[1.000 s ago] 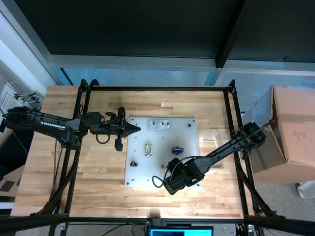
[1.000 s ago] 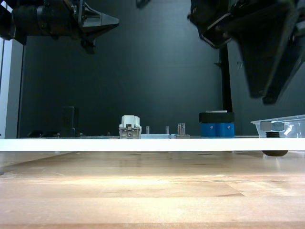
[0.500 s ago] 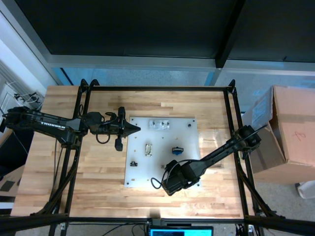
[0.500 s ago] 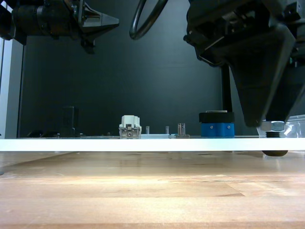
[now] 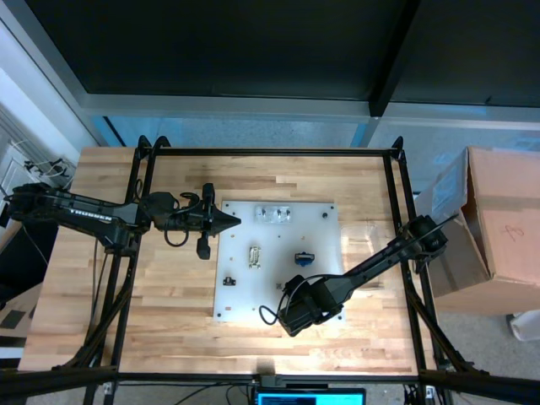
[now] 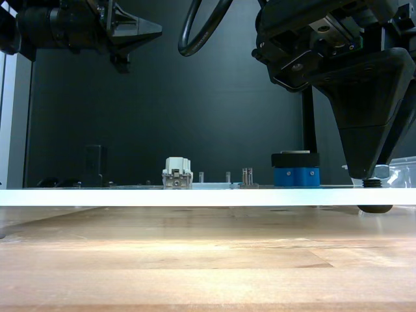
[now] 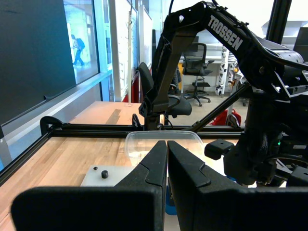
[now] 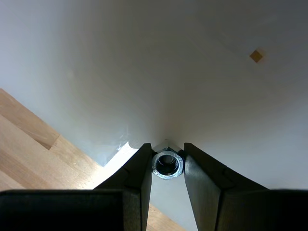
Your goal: Unfasten the M12 nut and place it in the container
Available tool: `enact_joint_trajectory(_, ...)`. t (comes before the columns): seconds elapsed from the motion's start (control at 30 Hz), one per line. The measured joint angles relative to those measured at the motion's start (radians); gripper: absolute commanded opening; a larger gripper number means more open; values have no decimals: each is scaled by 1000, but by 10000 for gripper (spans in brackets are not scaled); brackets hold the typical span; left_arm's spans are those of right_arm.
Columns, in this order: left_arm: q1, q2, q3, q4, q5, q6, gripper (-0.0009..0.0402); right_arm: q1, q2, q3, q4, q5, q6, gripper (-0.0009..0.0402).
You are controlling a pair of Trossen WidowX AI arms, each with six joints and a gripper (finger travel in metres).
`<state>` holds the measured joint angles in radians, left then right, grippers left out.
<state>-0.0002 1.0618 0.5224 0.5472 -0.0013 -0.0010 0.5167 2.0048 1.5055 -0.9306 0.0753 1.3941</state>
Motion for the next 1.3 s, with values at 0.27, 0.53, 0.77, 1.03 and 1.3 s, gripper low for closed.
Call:
enact_joint_trajectory(0.27, 0, 0, 0, 0, 0, 0, 0, -1, -5, 0, 5, -41, -193, 19)
enact_joint_trajectory(0.53, 0, 0, 0, 0, 0, 0, 0, 0, -10, 0, 9, -94, -693, 16)
enact_joint_trajectory(0.77, 0, 0, 0, 0, 0, 0, 0, 2, -16, 1, 10, -106, -1114, 5)
enact_joint_trajectory(1.03, 0, 0, 0, 0, 0, 0, 0, 0, -16, 1, 9, -97, -1555, 0)
enact_joint_trajectory(1.3, 0, 0, 0, 0, 0, 0, 0, -6, -52, 1, -24, -95, -1590, 0)
